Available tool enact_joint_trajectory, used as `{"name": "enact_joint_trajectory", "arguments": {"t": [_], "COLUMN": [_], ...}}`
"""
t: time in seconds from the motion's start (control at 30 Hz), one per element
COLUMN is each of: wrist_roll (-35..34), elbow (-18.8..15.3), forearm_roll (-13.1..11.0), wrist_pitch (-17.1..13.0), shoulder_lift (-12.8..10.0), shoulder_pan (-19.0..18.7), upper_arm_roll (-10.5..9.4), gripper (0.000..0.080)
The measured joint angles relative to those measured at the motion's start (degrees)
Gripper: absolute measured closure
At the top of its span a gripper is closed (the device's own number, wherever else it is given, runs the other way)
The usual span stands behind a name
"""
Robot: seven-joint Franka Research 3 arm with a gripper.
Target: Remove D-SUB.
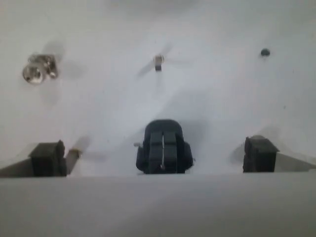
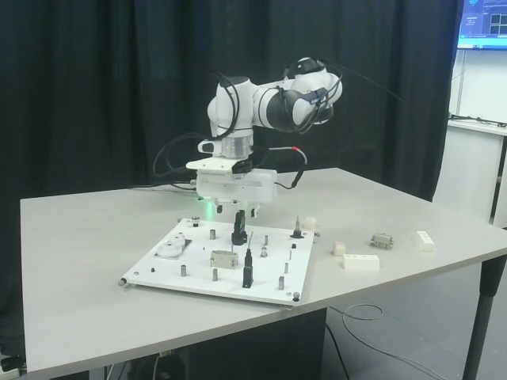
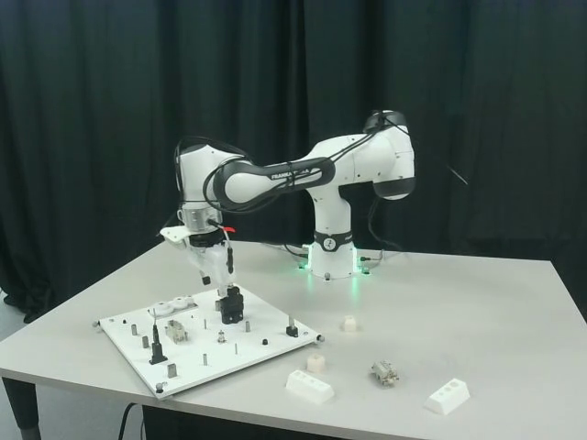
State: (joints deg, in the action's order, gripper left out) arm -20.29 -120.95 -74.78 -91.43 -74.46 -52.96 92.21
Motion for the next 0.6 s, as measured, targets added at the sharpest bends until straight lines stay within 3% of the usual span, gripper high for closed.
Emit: {"name": "enact_joint_trajectory", "arguments": {"t": [0.6], "wrist_roll": [-0.06], "elbow": [-8.04], "forearm_roll": [-1.83], "wrist_pitch": [-7.44], "shoulder_lift": [0.18], "shoulder_pan": [-7.21], "upper_arm_roll": [-0.49], "gripper": [0.0003]}}
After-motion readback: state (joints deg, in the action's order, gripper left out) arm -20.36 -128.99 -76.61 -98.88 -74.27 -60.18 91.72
